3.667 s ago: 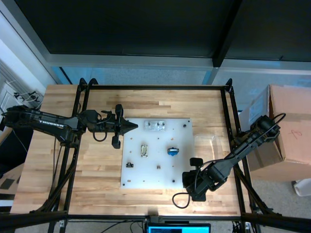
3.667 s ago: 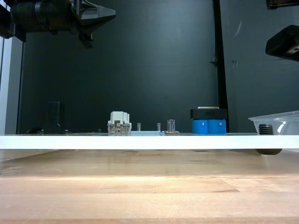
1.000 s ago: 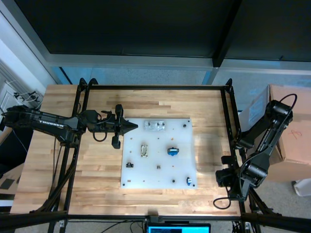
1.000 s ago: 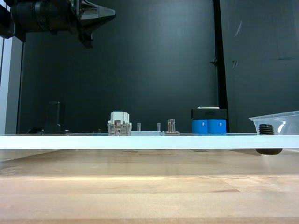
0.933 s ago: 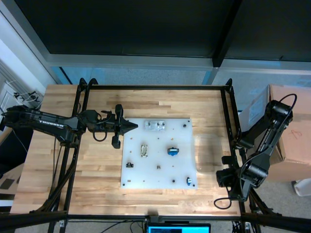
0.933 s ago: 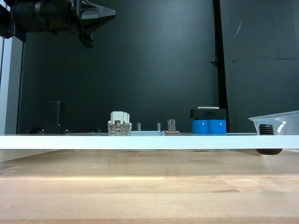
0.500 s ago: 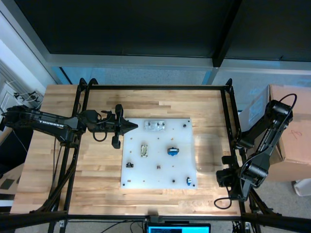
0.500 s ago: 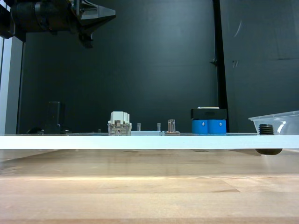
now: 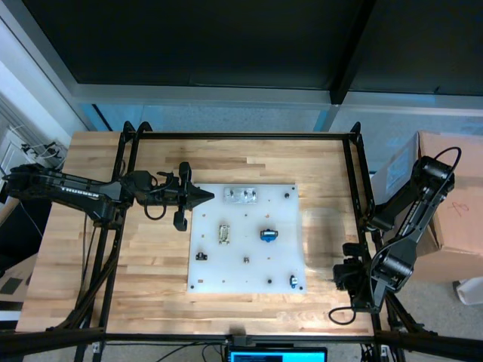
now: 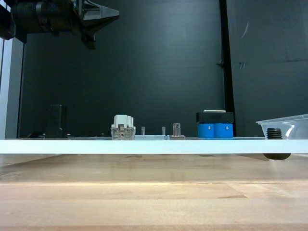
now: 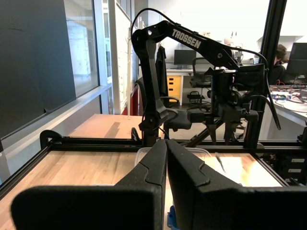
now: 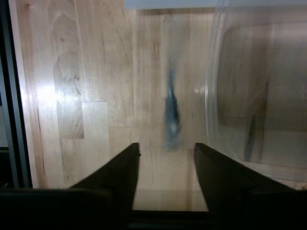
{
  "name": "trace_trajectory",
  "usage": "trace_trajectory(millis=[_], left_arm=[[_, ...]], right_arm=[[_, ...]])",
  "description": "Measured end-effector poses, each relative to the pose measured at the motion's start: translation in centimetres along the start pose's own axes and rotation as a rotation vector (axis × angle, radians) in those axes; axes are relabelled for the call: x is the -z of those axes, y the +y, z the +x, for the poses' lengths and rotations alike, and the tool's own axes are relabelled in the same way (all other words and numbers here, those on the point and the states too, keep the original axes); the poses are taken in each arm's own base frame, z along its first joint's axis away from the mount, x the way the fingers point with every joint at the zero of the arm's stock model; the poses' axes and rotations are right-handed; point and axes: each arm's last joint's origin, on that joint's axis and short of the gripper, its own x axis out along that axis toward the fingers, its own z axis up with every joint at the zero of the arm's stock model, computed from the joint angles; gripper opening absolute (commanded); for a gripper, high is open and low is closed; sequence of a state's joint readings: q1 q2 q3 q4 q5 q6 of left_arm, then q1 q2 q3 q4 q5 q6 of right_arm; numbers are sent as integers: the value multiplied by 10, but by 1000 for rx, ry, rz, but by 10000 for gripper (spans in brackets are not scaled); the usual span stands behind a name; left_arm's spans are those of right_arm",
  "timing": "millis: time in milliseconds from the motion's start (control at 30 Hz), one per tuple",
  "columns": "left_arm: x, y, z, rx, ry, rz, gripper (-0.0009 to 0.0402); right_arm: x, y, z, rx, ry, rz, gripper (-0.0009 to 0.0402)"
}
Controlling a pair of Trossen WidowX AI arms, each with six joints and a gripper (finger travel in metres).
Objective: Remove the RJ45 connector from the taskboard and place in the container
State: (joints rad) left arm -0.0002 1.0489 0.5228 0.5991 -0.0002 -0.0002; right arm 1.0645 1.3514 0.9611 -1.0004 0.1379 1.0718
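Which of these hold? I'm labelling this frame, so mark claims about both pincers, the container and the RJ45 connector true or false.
1. The left pincer is shut, high over the taskboard's far-left corner. True.
2. The right pincer is open. True.
3. The right pincer hangs over the board's middle. False: it is off the board, over the table beside the container.
4. The container sits left of the board. False: right of it.
5. The right pincer grips the RJ45 connector. False: it holds nothing; where the connector is I cannot tell.

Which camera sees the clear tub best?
The right wrist view: the tub shows wall and floor beside the open right end effector, over the table. Low view catches one end; high view, a faint outline; left wrist view, its rim past the shut left end effector.
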Motion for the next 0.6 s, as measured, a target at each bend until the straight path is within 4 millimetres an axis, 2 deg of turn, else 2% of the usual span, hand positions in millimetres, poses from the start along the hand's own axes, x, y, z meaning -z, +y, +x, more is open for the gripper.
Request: trace_trajectory(millis=[167,467,600], left_arm=[[0,0,0,0,1,0,0],[0,0,0,0,0,0,0],[0,0,0,0,0,0,0]], right_arm=[[0,0,0,-1,-1,20,226],[-2,3,0,-26,-14,14,227],[-4,5,1,-47,-25,-55,227]])
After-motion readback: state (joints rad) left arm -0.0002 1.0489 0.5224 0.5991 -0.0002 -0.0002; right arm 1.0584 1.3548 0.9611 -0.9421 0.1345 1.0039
